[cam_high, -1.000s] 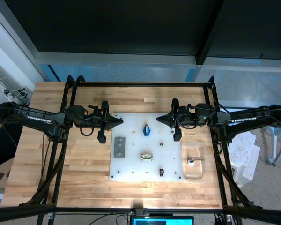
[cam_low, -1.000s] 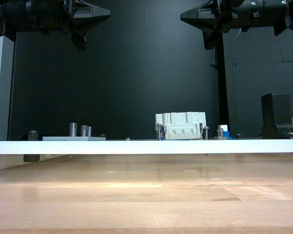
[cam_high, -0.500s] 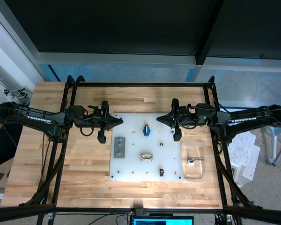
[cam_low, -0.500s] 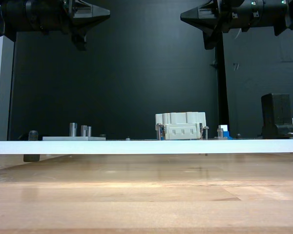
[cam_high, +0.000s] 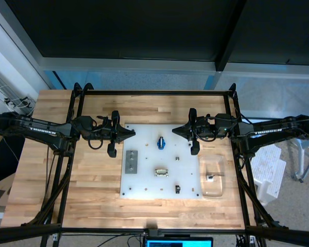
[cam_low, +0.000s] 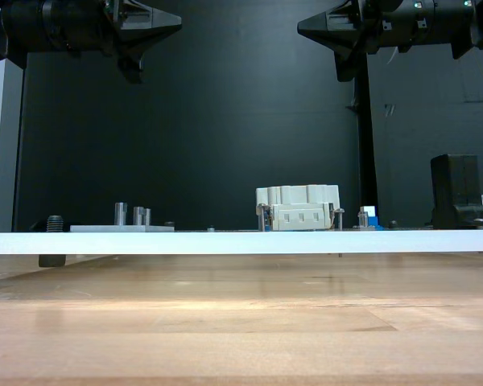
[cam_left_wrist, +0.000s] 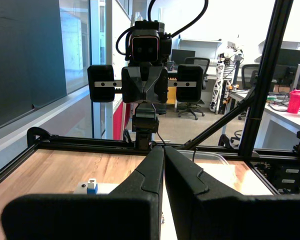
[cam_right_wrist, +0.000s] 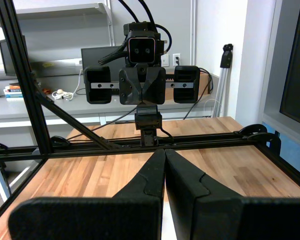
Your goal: Pick the USB connector and install on taskboard
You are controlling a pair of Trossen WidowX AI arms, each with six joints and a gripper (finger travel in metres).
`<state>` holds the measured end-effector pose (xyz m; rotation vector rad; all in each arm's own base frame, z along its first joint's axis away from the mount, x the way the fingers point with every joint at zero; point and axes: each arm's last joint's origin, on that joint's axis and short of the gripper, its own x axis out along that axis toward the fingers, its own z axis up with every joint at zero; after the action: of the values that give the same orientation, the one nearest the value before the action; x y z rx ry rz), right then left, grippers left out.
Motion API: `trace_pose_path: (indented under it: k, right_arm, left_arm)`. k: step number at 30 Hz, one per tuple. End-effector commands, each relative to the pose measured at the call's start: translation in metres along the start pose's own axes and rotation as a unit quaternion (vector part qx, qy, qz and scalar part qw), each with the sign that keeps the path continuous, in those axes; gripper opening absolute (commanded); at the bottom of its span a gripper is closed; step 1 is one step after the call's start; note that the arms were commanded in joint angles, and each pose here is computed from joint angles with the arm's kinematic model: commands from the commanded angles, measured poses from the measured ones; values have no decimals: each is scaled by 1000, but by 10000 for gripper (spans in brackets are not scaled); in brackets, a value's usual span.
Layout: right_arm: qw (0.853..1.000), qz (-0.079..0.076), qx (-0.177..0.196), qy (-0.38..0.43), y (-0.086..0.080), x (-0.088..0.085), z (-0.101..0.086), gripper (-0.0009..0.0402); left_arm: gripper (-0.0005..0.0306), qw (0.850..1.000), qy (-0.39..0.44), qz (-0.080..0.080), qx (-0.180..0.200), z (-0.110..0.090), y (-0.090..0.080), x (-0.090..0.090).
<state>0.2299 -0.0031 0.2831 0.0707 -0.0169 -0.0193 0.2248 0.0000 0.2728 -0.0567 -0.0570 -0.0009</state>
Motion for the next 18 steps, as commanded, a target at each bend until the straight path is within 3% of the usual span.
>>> trace_pose_path:
  k: [1,4,5,6,7,18]
  right_arm:
    - [1000,0,0,0,0,0,0,0]
    - [1000,3,4,2,0,0,0,0]
    - [1000,11,16,5,1,0,-1,0]
    - [999,29,29,10,2,0,-1,0]
    - [999,41,24,7,3,0,-1,0]
    - [984,27,43,169,5,-2,-7,0]
  left_arm:
    - [0,1000,0,0,0,0,0,0]
    - [0,1000,0,0,0,0,0,0]
    - [0,1000,0,0,0,0,0,0]
    - [0,1000,0,0,0,0,0,0]
    - [0,1000,0,0,0,0,0,0]
    - [0,1000,0,0,0,0,0,0]
